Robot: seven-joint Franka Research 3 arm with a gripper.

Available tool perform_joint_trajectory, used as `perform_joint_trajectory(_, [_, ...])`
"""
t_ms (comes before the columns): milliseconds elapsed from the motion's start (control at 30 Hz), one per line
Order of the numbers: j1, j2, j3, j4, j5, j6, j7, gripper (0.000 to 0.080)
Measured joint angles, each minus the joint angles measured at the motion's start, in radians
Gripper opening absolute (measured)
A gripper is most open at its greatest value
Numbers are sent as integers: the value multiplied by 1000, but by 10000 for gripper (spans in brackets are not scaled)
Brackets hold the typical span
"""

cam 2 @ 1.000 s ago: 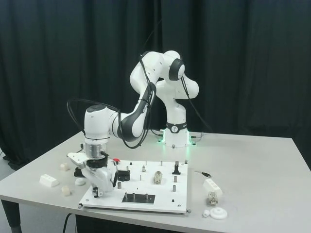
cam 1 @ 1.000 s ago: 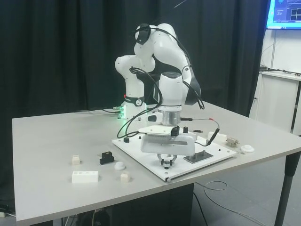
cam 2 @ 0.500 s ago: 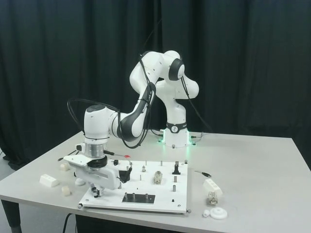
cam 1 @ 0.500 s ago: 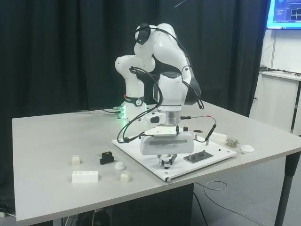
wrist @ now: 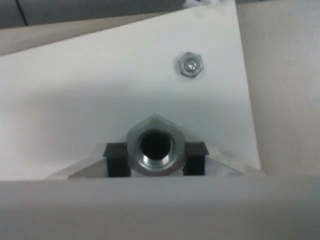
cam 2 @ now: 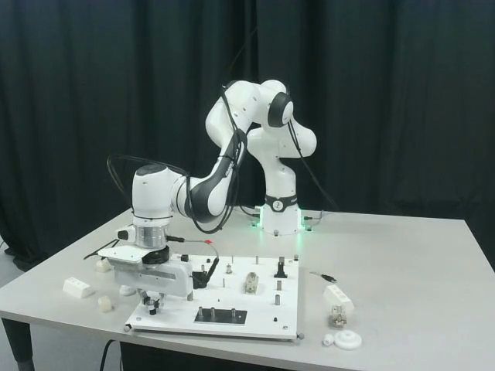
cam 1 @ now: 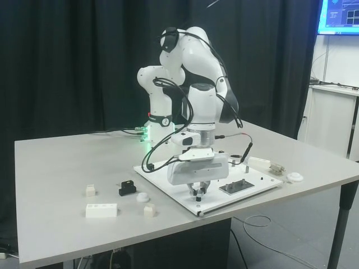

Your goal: Remove bolt 4.

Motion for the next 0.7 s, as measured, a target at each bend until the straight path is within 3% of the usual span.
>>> perform_joint_trajectory(300, [-5,-17,0,0,27,-17,-76,228])
perform_joint_trajectory(700, [-8,-21,0,-1,49,-31,-82,228])
